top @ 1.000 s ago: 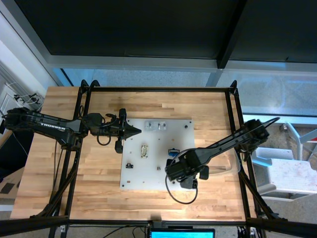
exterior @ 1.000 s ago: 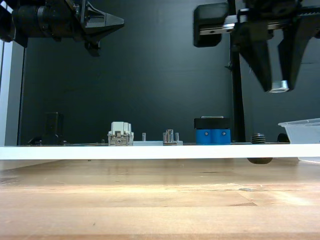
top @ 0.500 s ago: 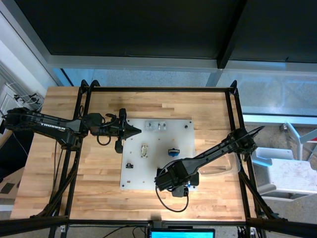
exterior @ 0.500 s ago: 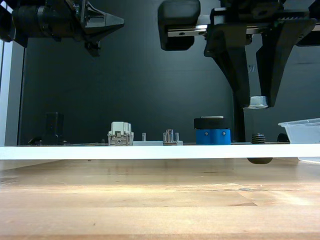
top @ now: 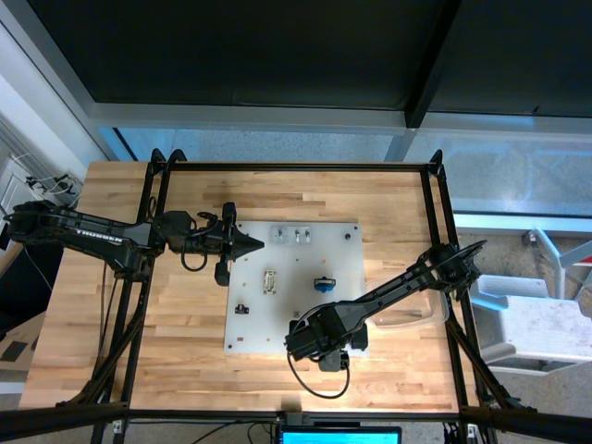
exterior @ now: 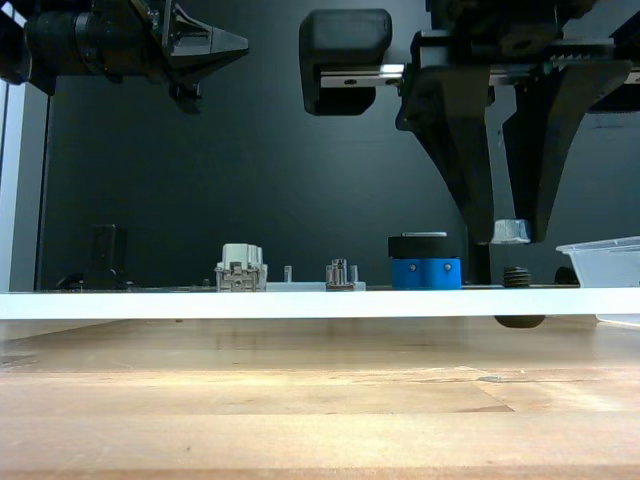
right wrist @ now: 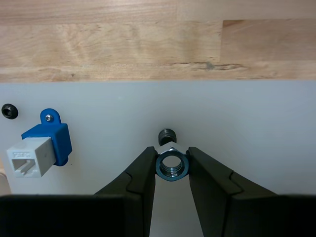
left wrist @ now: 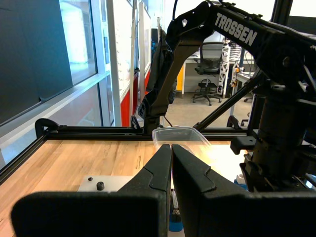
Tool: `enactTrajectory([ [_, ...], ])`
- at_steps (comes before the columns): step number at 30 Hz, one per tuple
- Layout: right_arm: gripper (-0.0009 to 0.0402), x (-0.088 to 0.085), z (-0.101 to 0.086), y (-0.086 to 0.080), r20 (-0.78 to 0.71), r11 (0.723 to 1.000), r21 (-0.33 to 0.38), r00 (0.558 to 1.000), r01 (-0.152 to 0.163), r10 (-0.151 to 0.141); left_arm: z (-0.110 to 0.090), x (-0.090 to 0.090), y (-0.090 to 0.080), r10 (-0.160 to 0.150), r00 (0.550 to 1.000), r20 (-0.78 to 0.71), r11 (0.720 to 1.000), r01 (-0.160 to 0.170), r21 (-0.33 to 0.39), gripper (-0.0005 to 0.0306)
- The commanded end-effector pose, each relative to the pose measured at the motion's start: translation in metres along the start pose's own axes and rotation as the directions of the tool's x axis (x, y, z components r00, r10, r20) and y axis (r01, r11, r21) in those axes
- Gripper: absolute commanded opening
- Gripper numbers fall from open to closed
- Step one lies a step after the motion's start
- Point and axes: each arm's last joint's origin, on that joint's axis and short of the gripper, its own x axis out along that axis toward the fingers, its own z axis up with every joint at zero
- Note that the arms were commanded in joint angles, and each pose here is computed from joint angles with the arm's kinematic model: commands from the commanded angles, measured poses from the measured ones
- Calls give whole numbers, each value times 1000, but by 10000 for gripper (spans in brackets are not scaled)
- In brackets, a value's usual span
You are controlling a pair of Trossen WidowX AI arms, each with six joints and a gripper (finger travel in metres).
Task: Pick the M12 fastener and fasten on the M12 threads
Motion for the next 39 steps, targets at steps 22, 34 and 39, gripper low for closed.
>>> enactTrajectory([
  [22, 18, 23, 4, 1, 11, 1000, -26, 1000, 12, -12, 0, 0, 0, 0, 1000, 0, 1000, 0, 0, 0],
  [34, 18, 23, 3, 2, 9, 1000, 26, 1000, -3, 2, 0, 0, 0, 0, 1000, 0, 1000, 0, 0, 0],
  [39, 18, 23, 2, 2, 10, 994, 105, 1000, -4, 3, 0, 0, 0, 0, 1000, 0, 1000, 0, 0, 0],
])
